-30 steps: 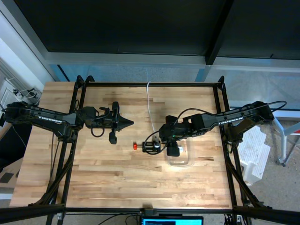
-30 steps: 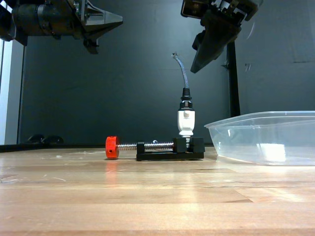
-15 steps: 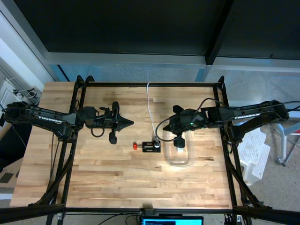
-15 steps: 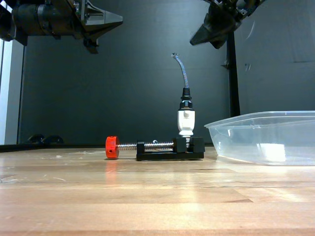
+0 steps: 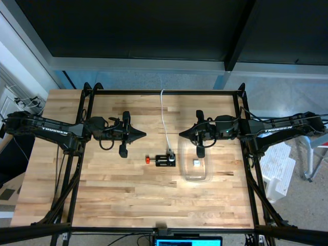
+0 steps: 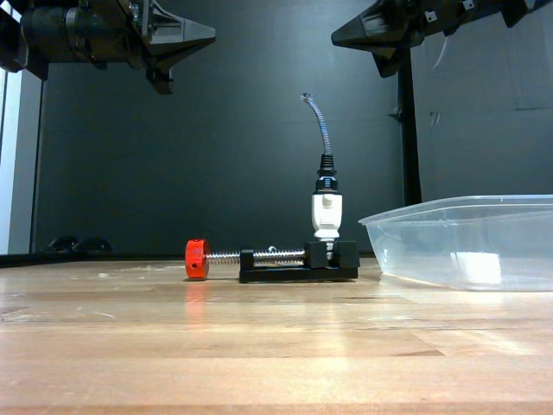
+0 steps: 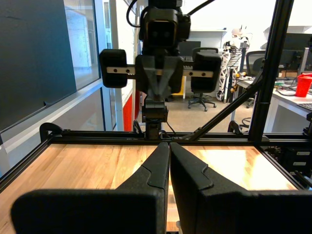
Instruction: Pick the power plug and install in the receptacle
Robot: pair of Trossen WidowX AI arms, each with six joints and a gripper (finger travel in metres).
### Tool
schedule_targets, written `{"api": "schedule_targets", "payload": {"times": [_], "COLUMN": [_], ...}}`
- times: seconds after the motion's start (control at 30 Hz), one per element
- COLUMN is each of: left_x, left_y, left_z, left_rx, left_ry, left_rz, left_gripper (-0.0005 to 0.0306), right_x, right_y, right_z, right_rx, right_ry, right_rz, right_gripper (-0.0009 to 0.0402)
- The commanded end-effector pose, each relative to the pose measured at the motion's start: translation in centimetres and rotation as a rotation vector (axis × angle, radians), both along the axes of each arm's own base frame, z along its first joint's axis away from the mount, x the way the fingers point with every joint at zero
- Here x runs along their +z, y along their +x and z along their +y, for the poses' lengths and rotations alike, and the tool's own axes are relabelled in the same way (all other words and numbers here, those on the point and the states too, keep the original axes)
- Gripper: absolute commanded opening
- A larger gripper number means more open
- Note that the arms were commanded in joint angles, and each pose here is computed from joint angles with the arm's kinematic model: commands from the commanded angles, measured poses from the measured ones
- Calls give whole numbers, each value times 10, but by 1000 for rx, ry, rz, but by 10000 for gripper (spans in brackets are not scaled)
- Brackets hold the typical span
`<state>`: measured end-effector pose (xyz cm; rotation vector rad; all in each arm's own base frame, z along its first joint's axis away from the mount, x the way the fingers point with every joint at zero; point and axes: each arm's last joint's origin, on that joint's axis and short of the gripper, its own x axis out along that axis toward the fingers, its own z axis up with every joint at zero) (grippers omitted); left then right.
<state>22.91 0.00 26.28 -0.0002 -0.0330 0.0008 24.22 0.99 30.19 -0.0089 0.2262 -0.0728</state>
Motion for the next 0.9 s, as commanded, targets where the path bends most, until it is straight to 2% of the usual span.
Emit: {"api": "schedule_targets", "payload": {"times": [0.03,0.13,0.4,0.9], "left_x": [0,0,0,0], "left_y": [0,0,0,0], "left_z": [0,0,0,0], "left_rx": [0,0,0,0], "left_ry": [0,0,0,0], "left_rz": [0,0,0,-1], "left_gripper": [0,0,0,0], "right_x": [1,0,-4,-12], "right_y": [-6,-9,-20,-25], "right_z": [-1,-3,-5,-6], "right_rx": [7,28,23,22], "right_ry": [6,18,21,29], "right_rz": [-66,-118,-209,-225], "right_gripper": [0,0,0,0]}}
